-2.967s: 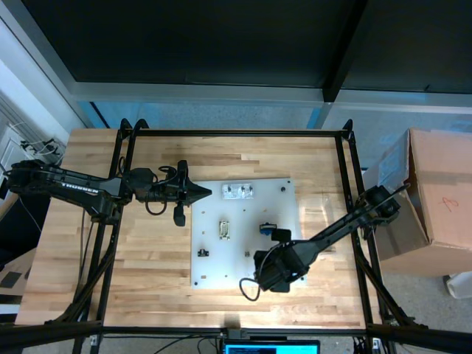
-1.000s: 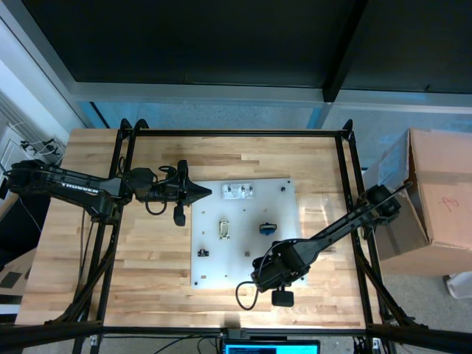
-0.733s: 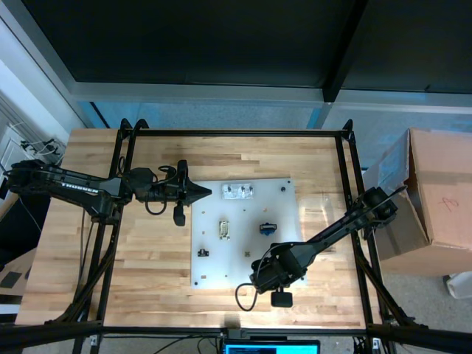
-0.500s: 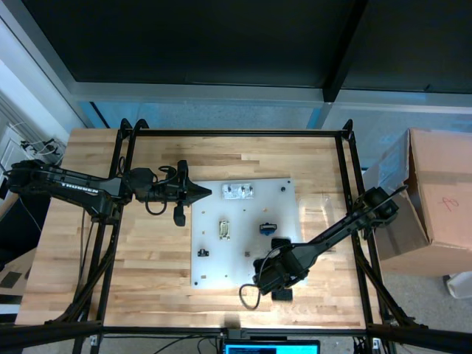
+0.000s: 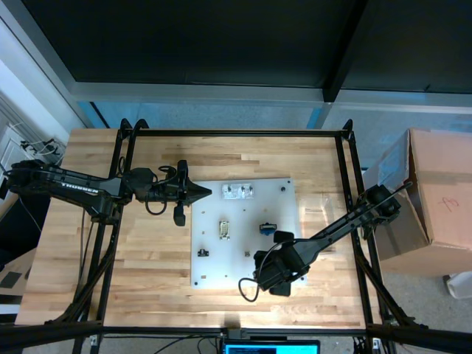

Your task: Unfasten the M12 nut and place it in the container

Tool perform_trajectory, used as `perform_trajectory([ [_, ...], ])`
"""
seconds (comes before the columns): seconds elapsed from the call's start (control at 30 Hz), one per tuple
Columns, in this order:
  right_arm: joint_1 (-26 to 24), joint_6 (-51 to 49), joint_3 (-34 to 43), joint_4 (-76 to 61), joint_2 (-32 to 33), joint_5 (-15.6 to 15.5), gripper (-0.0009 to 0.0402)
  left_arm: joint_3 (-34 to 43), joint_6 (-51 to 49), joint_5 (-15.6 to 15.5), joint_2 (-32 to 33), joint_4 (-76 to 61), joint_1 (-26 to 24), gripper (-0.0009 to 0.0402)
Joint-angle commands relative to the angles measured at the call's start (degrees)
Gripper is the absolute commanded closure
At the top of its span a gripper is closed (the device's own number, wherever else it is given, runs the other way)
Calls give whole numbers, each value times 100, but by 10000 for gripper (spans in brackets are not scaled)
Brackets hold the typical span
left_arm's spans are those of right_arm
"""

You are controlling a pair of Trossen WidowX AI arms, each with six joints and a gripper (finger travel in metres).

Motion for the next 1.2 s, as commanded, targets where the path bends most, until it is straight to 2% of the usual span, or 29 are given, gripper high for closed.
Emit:
perform_trajectory([
  [0.03, 0, 938, 149, -2, -17, -225, 393, 2, 0, 2, 0, 0, 2, 393],
  [0.17, -9, 1908, 315, -111, -26, -337, 375, 2, 0, 0, 0, 2, 0, 393],
  [0.3, -13, 3357, 374, -168, -26, -339, 319, 2, 0, 2, 0, 0, 2, 393],
  [0.37, -22, 4072, 354, -144, -26, -232, 287, 2, 0, 2, 0, 2, 2, 393],
  [0.53, -20, 4450, 278, -42, -4, -219, 219, 2, 0, 2, 0, 0, 2, 393],
  [0.7, -20, 4575, 66, 380, -4, -234, 174, 2, 0, 2, 0, 2, 0, 393],
  [0.9, -22, 4590, -151, 555, -2, -236, 160, 2, 0, 2, 0, 0, 2, 393],
  [1.2, -22, 4612, -426, 994, -2, -326, 188, 2, 0, 2, 0, 0, 2, 393],
])
